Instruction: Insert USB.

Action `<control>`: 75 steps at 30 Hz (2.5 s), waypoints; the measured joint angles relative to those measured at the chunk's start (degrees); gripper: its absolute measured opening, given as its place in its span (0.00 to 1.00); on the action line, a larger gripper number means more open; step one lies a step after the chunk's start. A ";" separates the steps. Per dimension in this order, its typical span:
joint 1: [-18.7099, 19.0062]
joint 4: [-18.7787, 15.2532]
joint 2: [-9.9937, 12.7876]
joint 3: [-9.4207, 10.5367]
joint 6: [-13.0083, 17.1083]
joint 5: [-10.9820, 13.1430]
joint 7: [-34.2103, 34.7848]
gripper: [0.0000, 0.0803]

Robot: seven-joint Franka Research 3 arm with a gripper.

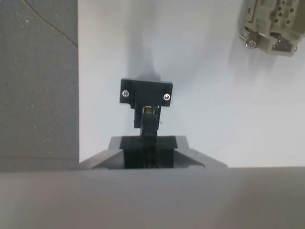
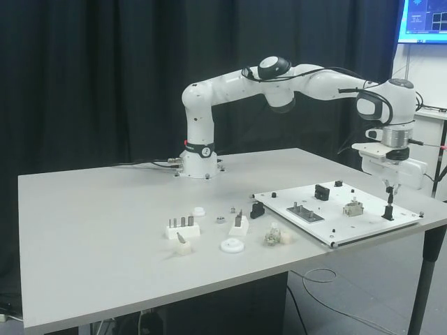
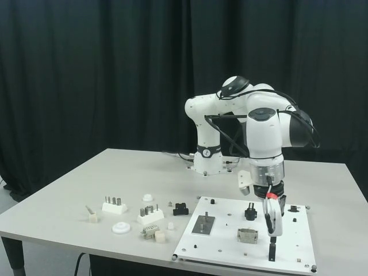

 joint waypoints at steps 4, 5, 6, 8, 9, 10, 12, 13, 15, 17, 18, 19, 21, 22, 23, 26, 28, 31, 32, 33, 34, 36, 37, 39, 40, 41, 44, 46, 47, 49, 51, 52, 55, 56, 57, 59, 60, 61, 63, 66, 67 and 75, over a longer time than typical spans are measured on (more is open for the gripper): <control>0.29 -0.10 0.00 0.03 0.00 0.01 0.09 0.06; 0.38 -0.15 0.00 0.04 0.00 0.01 0.18 0.06; 0.48 -0.20 0.00 0.04 0.00 0.01 0.25 0.06; 0.66 -0.31 0.00 0.04 0.00 0.01 0.35 0.06; 0.76 -0.37 -0.01 0.01 0.00 0.01 0.39 0.06; 0.85 -0.41 0.00 -0.02 0.00 0.01 0.40 0.06; 0.96 -0.49 0.00 -0.09 0.00 0.01 0.40 0.06; 1.00 -0.52 0.00 -0.12 0.00 0.01 0.40 0.06; 1.01 -0.54 0.00 -0.15 0.00 -0.02 0.40 0.06; 1.01 -0.55 0.00 -0.19 0.00 -0.04 0.40 0.06; 1.01 -0.56 0.00 -0.21 0.00 -0.08 0.40 0.06; 1.02 -0.56 0.00 -0.22 0.00 -0.13 0.40 0.06; 1.02 -0.56 0.00 -0.24 0.03 -0.28 0.40 0.06; 1.02 -0.56 0.00 -0.25 0.05 -0.39 0.40 0.06; 1.02 -0.56 0.00 -0.26 0.08 -0.53 0.40 0.06; 1.02 -0.56 0.00 -0.28 0.16 -0.89 0.40 0.06; 1.03 -0.56 0.00 -0.29 0.22 -1.16 0.40 0.06; 1.04 -0.56 0.00 -0.29 0.30 -1.41 0.40 0.06; 1.05 -0.56 0.00 -0.29 0.31 -1.46 0.40 0.06; 1.05 -0.56 0.00 -0.29 0.32 -1.50 0.40 0.06; 1.05 -0.56 0.00 -0.29 0.33 -1.54 0.40 0.06; 1.06 -0.56 0.00 -0.29 0.36 -1.60 0.40 0.06; 1.06 -0.56 0.00 -0.29 0.38 -1.63 0.40 0.06; 1.07 -0.57 0.00 -0.29 0.42 -1.66 0.40 0.06; 1.07 -0.58 0.00 -0.28 0.45 -1.67 0.40 0.06; 1.08 -0.60 0.01 -0.28 0.49 -1.69 0.40 0.06; 1.10 -0.68 0.05 -0.27 0.67 -1.74 0.51 0.06; 1.11 -0.71 0.09 -0.27 0.78 -1.83 0.63 0.06; 1.12 -0.72 0.11 -0.27 0.82 -1.91 0.69 0.06; 1.14 -0.73 0.15 -0.27 0.93 -2.06 0.81 0.06; 1.16 -0.75 0.17 -0.27 1.01 -2.15 0.94 0.06; 1.17 -0.76 0.17 -0.27 1.04 -2.18 0.96 0.06; 1.20 -0.79 0.19 -0.27 1.11 -2.33 0.99 0.06; 1.22 -0.81 0.19 -0.27 1.14 -2.37 1.01 0.06; 1.24 -0.83 0.20 -0.27 1.17 -2.39 1.03 0.06; 1.27 -0.85 0.22 -0.26 1.26 -2.44 1.07 0.06; 1.28 -0.86 0.23 -0.26 1.31 -2.45 1.08 0.06; 1.30 -0.88 0.25 -0.25 1.36 -2.45 1.08 0.06; 1.33 -0.92 0.31 -0.24 1.53 -2.46 1.09 0.06; 1.41 -0.95 0.39 -0.24 1.84 -2.46 1.13 0.06; 1.44 -0.96 0.40 -0.24 1.89 -2.46 1.16 0.06; 1.59 -1.05 0.40 -0.24 2.27 -2.58 1.51 0.06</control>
